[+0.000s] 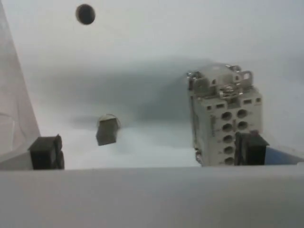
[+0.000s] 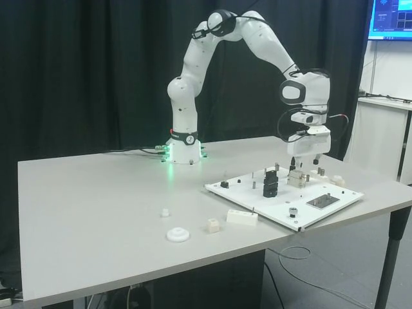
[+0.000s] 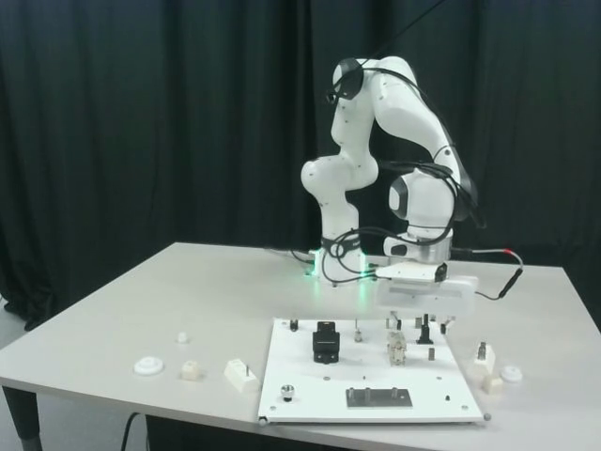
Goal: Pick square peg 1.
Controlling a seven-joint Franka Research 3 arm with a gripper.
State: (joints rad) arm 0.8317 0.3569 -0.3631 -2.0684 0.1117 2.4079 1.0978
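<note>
A small grey square peg [image 1: 108, 129] stands upright on the white board [image 1: 142, 57] in the wrist view. My gripper [image 1: 148, 151] hangs above the board, open, with nothing held. One black fingertip [image 1: 46, 152] shows on one side of the peg and the other fingertip [image 1: 251, 149] is in front of a pale multi-hole connector [image 1: 225, 121]. The peg lies between the two fingertips, closer to the first one and farther from the camera. In the room views the gripper [image 3: 423, 324] hovers just over the board's far part [image 3: 282, 376], next to the connector [image 3: 397, 349].
On the board sit a black block [image 3: 325, 341], a grey metal plate [image 3: 378, 397], thin posts and a dark hole [image 1: 85, 14]. Loose white parts lie on the table: a disc [image 3: 148, 365], a small cube [image 3: 191, 370], a block [image 3: 241, 375], and pieces at the board's right [image 3: 511, 373].
</note>
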